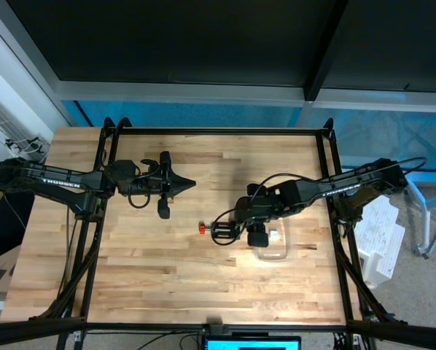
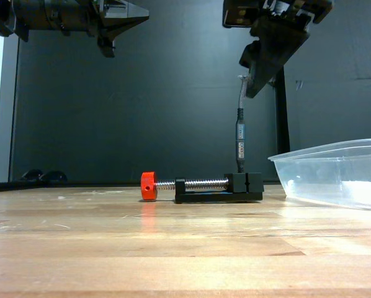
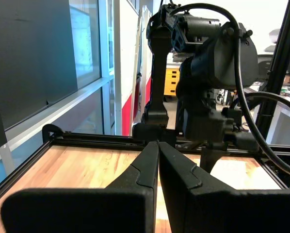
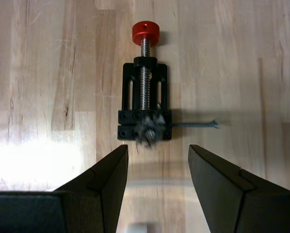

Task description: Pick the usb-c connector and install on the hub

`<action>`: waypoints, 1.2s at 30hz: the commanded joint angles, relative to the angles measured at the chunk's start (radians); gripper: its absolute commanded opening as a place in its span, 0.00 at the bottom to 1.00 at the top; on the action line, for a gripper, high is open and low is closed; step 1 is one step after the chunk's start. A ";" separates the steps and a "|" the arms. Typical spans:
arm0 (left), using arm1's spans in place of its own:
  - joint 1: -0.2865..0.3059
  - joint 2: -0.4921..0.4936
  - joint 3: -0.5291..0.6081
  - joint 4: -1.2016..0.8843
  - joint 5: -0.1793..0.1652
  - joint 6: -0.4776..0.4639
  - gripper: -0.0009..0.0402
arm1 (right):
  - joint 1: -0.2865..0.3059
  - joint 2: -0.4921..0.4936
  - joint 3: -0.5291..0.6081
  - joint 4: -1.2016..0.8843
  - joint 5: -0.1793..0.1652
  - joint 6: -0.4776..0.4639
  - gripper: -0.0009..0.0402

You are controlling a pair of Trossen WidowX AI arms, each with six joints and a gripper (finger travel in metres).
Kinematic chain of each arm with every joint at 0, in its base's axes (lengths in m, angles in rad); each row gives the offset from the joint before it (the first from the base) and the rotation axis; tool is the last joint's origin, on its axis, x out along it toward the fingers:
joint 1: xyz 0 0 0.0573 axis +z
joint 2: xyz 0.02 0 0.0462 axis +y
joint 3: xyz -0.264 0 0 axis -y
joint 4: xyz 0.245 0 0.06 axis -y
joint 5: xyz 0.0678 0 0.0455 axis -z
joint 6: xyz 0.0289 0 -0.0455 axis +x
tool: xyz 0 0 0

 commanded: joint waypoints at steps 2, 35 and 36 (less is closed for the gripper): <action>0.000 0.000 0.000 0.000 0.000 0.000 0.02 | 0.000 -0.011 -0.018 0.000 0.000 0.000 0.44; 0.000 0.000 0.000 0.000 0.000 0.000 0.02 | -0.203 -0.693 -0.584 0.835 -0.111 -0.207 0.02; 0.000 0.000 0.000 0.000 0.000 0.000 0.02 | -0.213 -0.703 -0.601 0.871 -0.134 -0.204 0.02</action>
